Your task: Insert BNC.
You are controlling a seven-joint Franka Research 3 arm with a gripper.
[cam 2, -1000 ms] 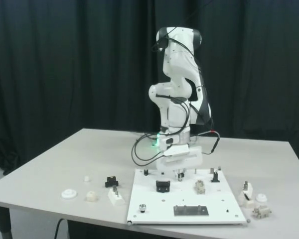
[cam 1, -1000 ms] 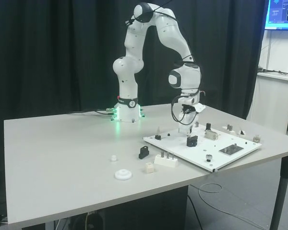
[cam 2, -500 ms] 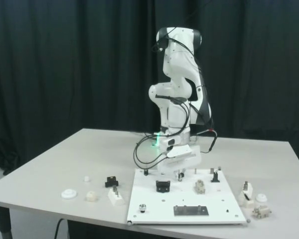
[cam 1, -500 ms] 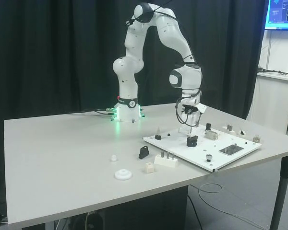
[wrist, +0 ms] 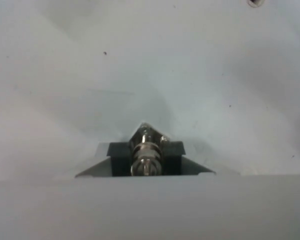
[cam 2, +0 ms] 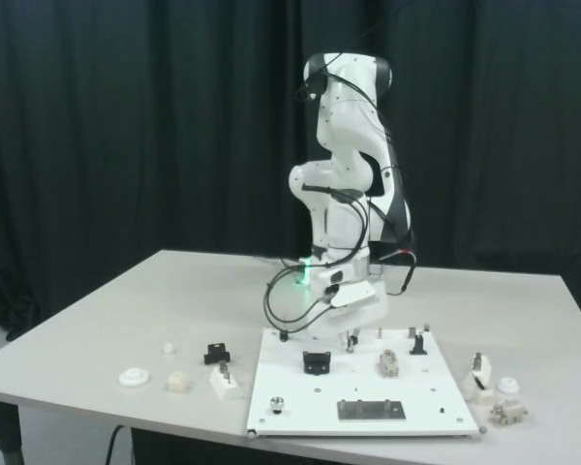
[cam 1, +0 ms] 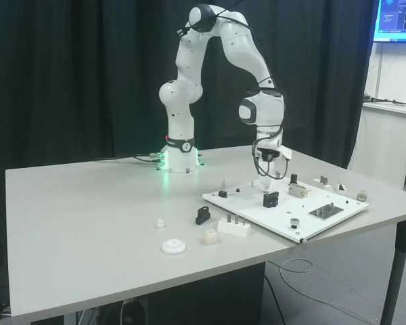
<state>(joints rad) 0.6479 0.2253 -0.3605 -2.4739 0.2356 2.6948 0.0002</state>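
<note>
So the white arm (cam 1: 220,40) is bent over the far edge of the white board (cam 2: 426,407), with the gripper (cam 2: 350,339) hanging just above the board surface. In the wrist view there's a metal BNC connector (wrist: 146,155) sitting right between the fingertips, in front of a black block (wrist: 172,157) (that's about all you can make out down there), so the jaws look clamped on the BNC connector. The board carries a bunch of fixtures: a black holder (cam 2: 317,361) just near of the gripper, a small metal fitting (cam 2: 388,362) to its right, a grey plate (cam 2: 371,410) near the front edge, and a round knob (cam 2: 277,404) at the front left corner. Off the board on the grey table (cam 1: 81,203) there's a white disc (cam 1: 173,247), a black clip (cam 1: 201,215) and a white block with pins (cam 1: 233,226), all well apart from the gripper. Nothing here is really a container, just fixtures sitting on the board.
</note>
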